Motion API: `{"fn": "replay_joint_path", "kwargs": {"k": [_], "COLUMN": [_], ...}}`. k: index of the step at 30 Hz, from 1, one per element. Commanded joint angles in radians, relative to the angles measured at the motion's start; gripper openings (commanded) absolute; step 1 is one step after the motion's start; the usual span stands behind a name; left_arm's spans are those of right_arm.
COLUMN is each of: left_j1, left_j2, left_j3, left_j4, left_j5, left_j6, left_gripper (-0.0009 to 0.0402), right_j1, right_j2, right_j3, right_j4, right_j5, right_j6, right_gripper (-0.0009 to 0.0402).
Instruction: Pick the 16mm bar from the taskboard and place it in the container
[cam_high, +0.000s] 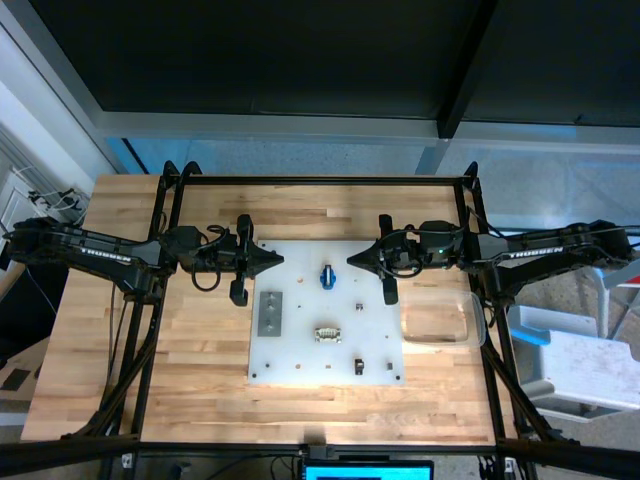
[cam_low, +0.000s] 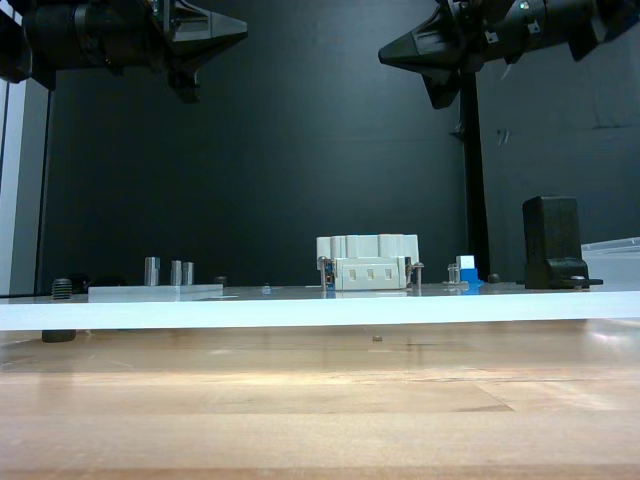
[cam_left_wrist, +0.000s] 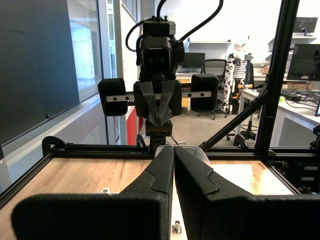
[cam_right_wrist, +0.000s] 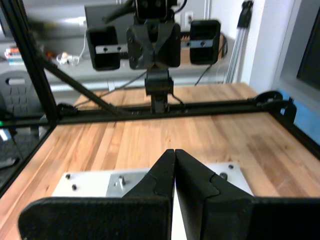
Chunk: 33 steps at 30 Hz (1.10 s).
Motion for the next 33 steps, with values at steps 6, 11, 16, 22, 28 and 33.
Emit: {"fn": "replay_joint_path", "kwargs": {"k": [6, 11, 16, 22, 28, 33], "left_j1": [0.0, 0.0, 0.0, 0.0, 0.0, 0.0], "left_j2": [0.0, 0.0, 0.0, 0.0, 0.0, 0.0], "left_j3": [0.0, 0.0, 0.0, 0.0, 0.0, 0.0], "left_j4": [0.0, 0.0, 0.0, 0.0, 0.0, 0.0], "left_j5": [0.0, 0.0, 0.0, 0.0, 0.0, 0.0], "left_j6": [0.0, 0.0, 0.0, 0.0, 0.0, 0.0], "left_gripper": [0.0, 0.0, 0.0, 0.0, 0.0, 0.0], "right_j1": [0.027, 0.06, 0.104, 0.141, 0.184, 0.224], "right_j2": [0.001, 0.001, 0.001, 0.025, 0.098, 0.166], "right_j3": [0.063, 0.096, 0.137, 0.17, 0.227, 0.292], "right_j4": [-0.216, -0.347, -0.49, -0.621, -0.747, -0.831], "right_j5": [0.003, 0.04, 0.082, 0.103, 0.106, 0.106], "right_j6": [0.019, 0.029, 0.052, 0.093, 0.134, 0.158], "right_gripper": [0.0, 0.0, 0.0, 0.0, 0.0, 0.0]}}
